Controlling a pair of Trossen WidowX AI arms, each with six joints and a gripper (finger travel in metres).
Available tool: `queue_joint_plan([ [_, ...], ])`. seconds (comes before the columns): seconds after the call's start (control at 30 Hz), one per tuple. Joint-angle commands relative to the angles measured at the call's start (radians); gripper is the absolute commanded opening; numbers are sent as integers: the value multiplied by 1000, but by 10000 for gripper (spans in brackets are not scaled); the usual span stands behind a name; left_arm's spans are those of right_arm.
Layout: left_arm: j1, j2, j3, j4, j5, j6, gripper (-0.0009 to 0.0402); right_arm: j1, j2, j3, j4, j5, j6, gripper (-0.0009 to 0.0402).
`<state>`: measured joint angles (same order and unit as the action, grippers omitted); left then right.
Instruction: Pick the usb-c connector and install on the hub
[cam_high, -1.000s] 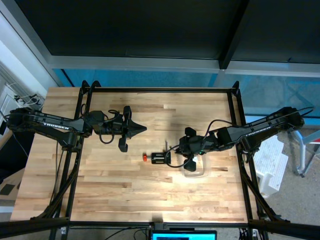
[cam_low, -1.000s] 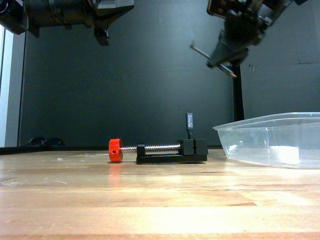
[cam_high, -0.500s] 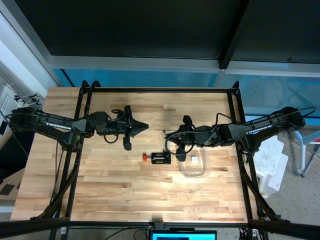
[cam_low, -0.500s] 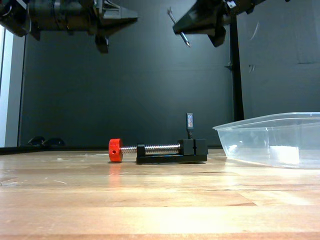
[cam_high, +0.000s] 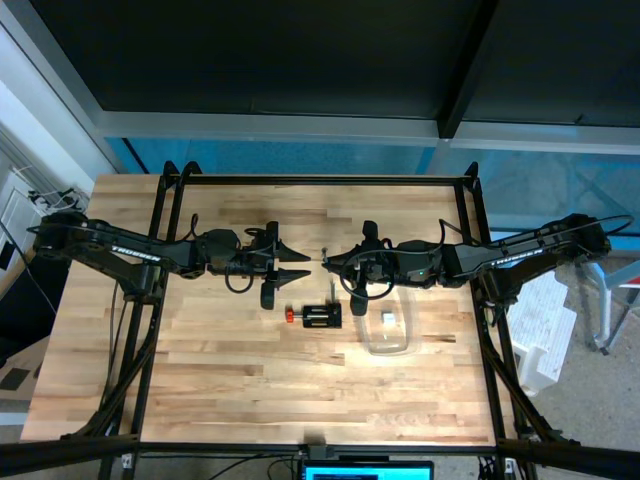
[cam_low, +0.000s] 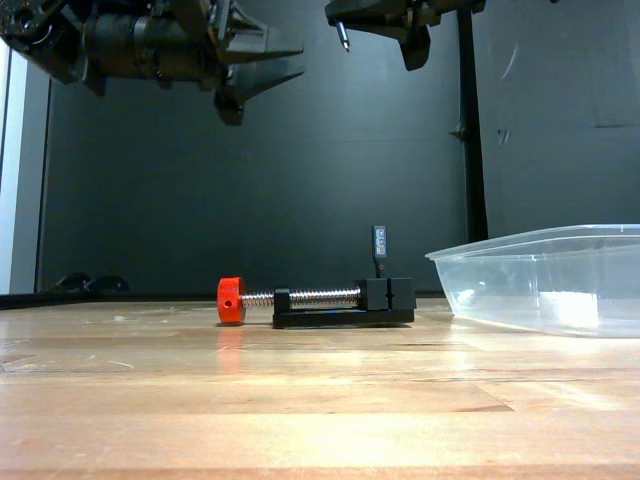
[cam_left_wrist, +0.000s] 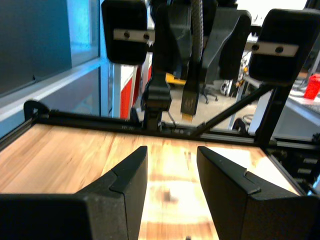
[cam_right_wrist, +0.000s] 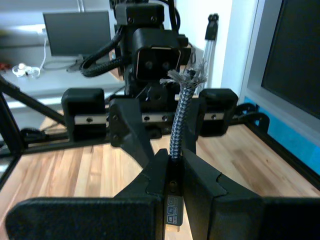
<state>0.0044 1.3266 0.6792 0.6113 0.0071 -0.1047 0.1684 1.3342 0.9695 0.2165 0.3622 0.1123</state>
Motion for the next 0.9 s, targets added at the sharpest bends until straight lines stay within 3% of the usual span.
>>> queue_joint_plan([
  [0.03,0,34,34,1,0,0,143,-3,0,0,39,2,-18,0],
  [0.47,-4,142,153,31,11,3,145,-13,0,0,66,0,-16,0],
  [0.9,-5,141,160,54,-8,12,140,-13,0,0,80,0,-16,0],
])
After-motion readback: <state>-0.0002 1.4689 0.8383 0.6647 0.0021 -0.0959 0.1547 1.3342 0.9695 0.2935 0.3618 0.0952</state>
